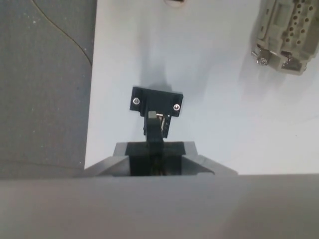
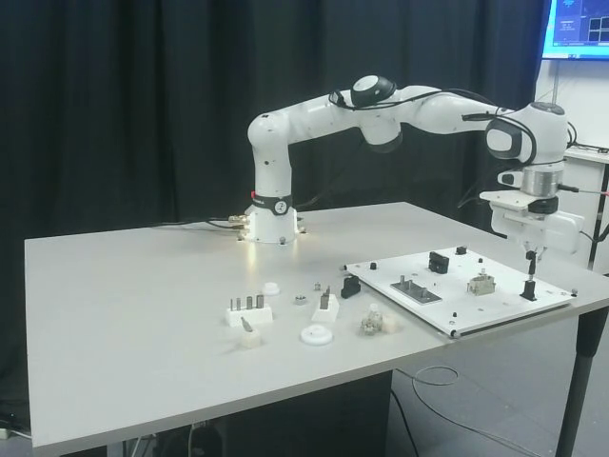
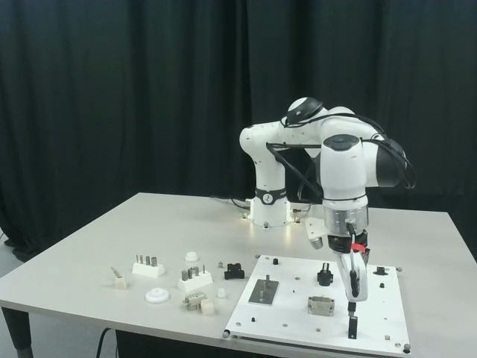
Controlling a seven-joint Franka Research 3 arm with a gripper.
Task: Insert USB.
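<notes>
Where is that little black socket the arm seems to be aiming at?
The black socket sits on the white board near its front corner, right under the gripper; the grey connector lies nearby.

Wrist view: looking straight down, close over the white board (image 1: 209,99).
First room view: watching from the table's (image 2: 143,295) side — farther back.
Second room view: facing the arm (image 3: 343,164) head-on — sharing board and table.

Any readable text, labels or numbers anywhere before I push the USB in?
None readable.
Screen at the upper corner of the first room view: lines of text, too small to read.
Arm base: a small mark on the black band, too small to read.
White board, grey table: no markings visible.
</notes>
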